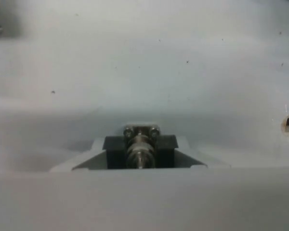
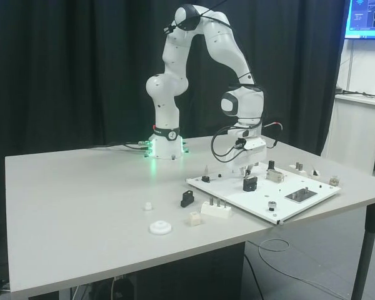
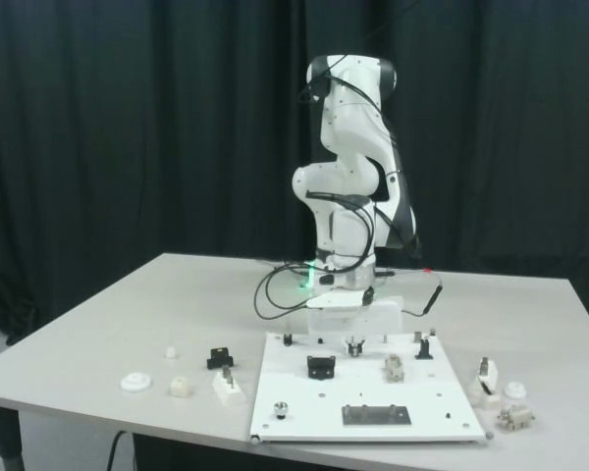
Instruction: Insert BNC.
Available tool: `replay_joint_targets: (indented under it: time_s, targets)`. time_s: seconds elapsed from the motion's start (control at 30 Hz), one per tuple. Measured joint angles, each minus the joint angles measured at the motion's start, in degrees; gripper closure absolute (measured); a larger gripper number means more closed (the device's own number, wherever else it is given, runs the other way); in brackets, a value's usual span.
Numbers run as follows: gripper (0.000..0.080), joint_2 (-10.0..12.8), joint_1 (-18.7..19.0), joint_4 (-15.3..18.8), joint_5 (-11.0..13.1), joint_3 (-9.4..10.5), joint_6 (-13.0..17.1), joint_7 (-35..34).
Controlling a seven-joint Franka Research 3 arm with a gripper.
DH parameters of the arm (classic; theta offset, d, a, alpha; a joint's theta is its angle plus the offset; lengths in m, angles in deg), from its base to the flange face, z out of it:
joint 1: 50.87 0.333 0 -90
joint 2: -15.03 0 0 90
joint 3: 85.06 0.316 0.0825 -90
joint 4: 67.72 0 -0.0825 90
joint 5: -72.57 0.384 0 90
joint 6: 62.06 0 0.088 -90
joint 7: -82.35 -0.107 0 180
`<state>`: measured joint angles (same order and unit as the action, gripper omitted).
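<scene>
Nearest the wrist camera, a blurred grey band is seen that cannot be identified; just beyond it, the gripper (image 1: 140,155) is shown closed on a metal connector (image 1: 140,144). The connector is clamped between two black pads (image 1: 114,153), one touching each side, so the opening is only as wide as the connector itself. A small metal plate with two screws (image 1: 141,130) is seen just beyond the connector's far end; whether the two touch cannot be told. In the first room view, the white arm (image 2: 228,56) is seen bent over from its base, which is lit green (image 2: 151,150), and the gripper (image 2: 244,167) is held low over the white board (image 2: 237,197) near the edge that faces the base. Whether the connector touches the board cannot be told from either room view. A black block (image 2: 250,184) stands on the board just beside the gripper, and a grey plate (image 2: 298,195) lies further toward the board's front edge. On the grey table (image 2: 81,187), well apart from the gripper, a white round piece (image 2: 159,228), a small black piece (image 2: 186,199) and a white block with pins (image 2: 215,208) are laid out beside the board.
</scene>
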<state>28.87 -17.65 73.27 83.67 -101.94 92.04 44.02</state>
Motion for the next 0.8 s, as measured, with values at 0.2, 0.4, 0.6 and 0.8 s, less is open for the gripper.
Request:
replay_joint_targets:
  time_s: [0.2,0.4,0.6,0.8]
  targets:
    - [0.0682,-0.03,0.0,0.03,-0.03,-0.03,-0.21,-0.03]
    - [0.0682,-0.41,-0.3,0.12,-0.27,-0.2,-1.32,-0.03]
    - [0.014,-2.17,-0.75,0.06,-0.53,-0.21,-2.49,-0.03]
    - [0.0031,-4.99,-0.84,-0.44,-1.17,-0.59,-4.7,-0.03]
